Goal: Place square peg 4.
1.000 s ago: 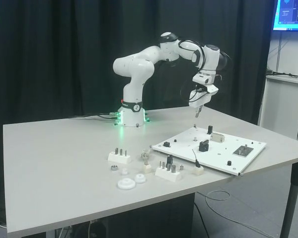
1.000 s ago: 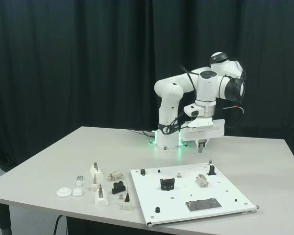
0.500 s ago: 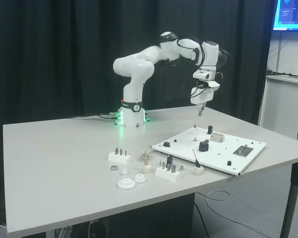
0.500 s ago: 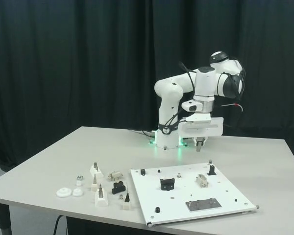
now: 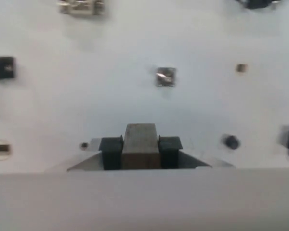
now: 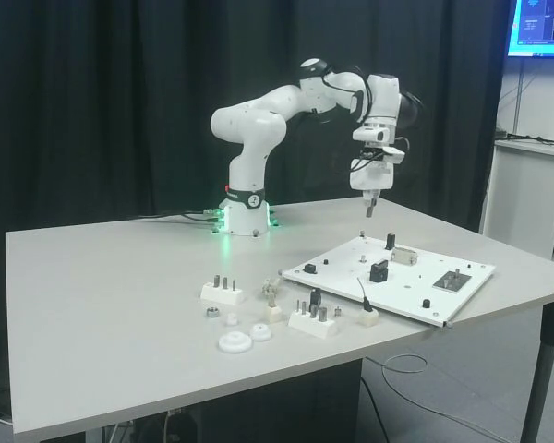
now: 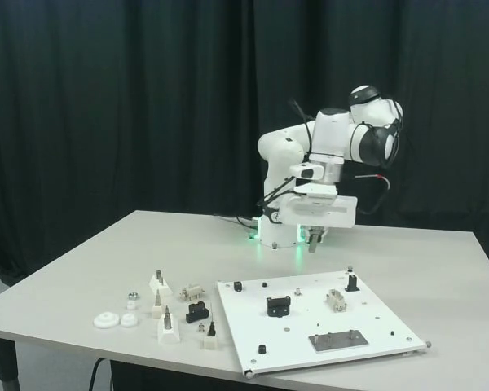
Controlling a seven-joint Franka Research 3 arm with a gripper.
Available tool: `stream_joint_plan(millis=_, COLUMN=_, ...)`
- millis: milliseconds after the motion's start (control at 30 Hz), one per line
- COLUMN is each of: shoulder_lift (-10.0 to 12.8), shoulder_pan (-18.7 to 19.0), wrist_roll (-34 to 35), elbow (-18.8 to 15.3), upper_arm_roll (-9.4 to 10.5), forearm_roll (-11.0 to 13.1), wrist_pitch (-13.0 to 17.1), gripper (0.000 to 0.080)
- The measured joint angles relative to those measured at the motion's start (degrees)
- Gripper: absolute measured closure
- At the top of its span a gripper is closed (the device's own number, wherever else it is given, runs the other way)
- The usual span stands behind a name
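Gripper (image 5: 140, 146) clamped on square peg 4 (image 5: 140, 150), held between the jaws above the white board (image 7: 375, 326); the arm has swung across in the last second, carrying the peg towards its square socket (image 5: 165, 77) ahead.

Pincer (image 7: 313, 242) above board (image 7: 310, 350)
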Motion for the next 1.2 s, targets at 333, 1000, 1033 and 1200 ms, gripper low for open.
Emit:
stream_joint_plan(millis=333, shoulder_lift=-0.36, shoulder_pan=-3.03, wrist_roll=-3.81, elbow=-2.15, upper_arm_roll=0.0, forearm_roll=-0.62, wrist_pitch=1.91, gripper=0.0648)
stream_joint_plan(millis=1000, shoulder_lift=-0.5, shoulder_pan=-14.79, wrist_roll=-18.46, elbow=-3.1, upper_arm_roll=0.07, forearm_roll=-0.9, wrist_pitch=3.89, gripper=0.0648)
stream_joint_plan(millis=1033, shoulder_lift=-0.5, shoulder_pan=-15.46, wrist_roll=-19.45, elbow=-3.18, upper_arm_roll=0.1, forearm_roll=-0.91, wrist_pitch=3.89, gripper=0.0648)
stream_joint_plan(millis=1200, shoulder_lift=-0.5, shoulder_pan=-19.19, wrist_roll=-24.1, elbow=-3.38, upper_arm_roll=0.45, forearm_roll=-1.02, wrist_pitch=3.89, gripper=0.0648)
